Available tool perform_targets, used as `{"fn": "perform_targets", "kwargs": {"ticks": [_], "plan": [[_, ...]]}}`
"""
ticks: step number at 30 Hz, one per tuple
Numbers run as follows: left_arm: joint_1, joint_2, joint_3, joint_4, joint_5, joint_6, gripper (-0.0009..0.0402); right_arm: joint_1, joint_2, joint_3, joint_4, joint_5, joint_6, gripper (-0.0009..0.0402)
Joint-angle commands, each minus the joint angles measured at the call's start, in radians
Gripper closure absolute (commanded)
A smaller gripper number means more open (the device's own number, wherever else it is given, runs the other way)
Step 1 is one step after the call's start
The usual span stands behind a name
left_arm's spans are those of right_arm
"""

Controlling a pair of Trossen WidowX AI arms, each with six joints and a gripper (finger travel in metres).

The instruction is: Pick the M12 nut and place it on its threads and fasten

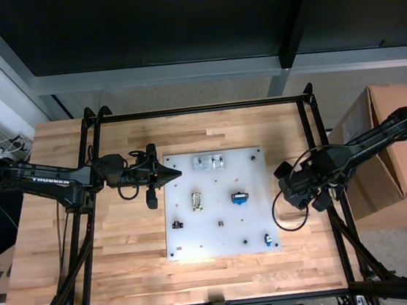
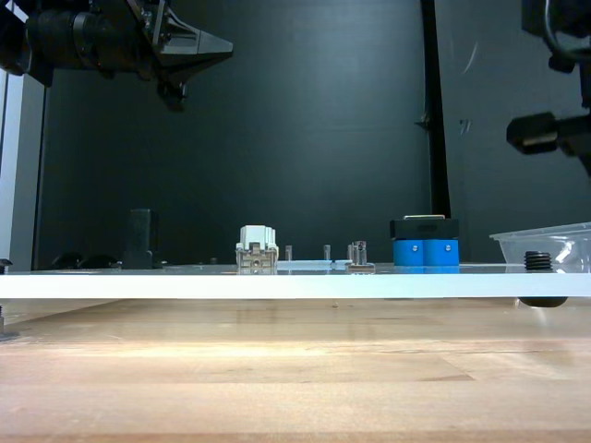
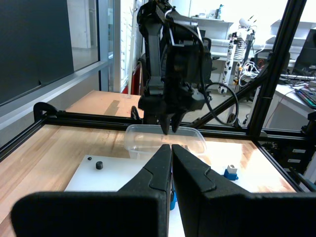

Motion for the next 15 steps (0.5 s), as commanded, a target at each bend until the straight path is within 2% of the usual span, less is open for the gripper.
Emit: {"fn": "perform_targets", "kwargs": {"ticks": [1, 15], "plan": [[0.000, 0.000, 0.000, 0.000, 0.000, 0.000, 0.0393, 0.002, 0.023, -0.032, 0.037, 0.000, -0.025, 0.0227], [0.000, 0.000, 0.000, 0.000, 0.000, 0.000, 0.0393, 0.007, 0.135, -0.111, 0.179, 0.000, -0.074, 0.0224]]}}
